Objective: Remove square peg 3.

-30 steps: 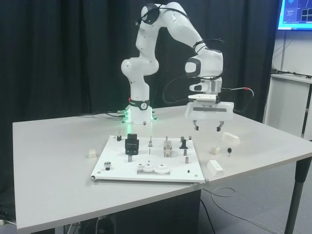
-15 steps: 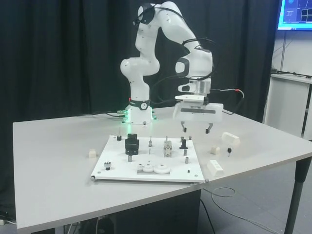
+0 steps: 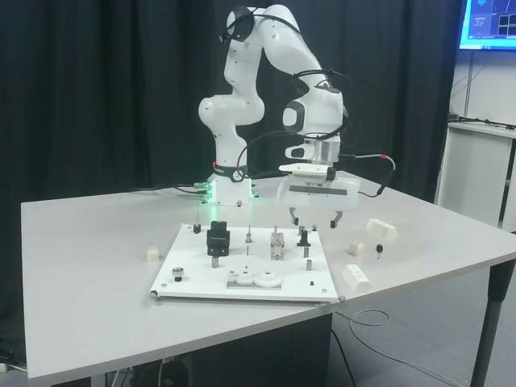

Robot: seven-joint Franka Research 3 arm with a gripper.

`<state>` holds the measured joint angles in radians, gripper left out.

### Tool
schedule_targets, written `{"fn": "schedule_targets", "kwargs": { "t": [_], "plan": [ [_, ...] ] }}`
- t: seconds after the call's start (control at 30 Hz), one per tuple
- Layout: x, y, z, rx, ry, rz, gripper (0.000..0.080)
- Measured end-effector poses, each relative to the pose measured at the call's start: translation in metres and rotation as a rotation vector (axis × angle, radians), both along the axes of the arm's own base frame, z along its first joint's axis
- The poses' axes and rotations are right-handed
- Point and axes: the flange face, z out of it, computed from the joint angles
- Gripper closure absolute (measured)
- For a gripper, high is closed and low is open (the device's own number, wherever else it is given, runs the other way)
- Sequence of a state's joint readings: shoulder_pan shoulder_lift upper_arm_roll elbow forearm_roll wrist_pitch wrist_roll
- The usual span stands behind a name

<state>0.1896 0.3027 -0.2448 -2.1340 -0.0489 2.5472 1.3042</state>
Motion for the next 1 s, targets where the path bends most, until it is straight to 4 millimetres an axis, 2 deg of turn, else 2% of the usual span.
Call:
{"fn": "schedule_targets", "kwargs": {
  "t": [0.67,1.0],
  "plan": [
    [0.005,-0.012,-0.034,0.002,0.035,0.035,0.0003],
    [0.010,-0.016,-0.045,0.026,0.034,0.058,0.0003]
  ]
}}
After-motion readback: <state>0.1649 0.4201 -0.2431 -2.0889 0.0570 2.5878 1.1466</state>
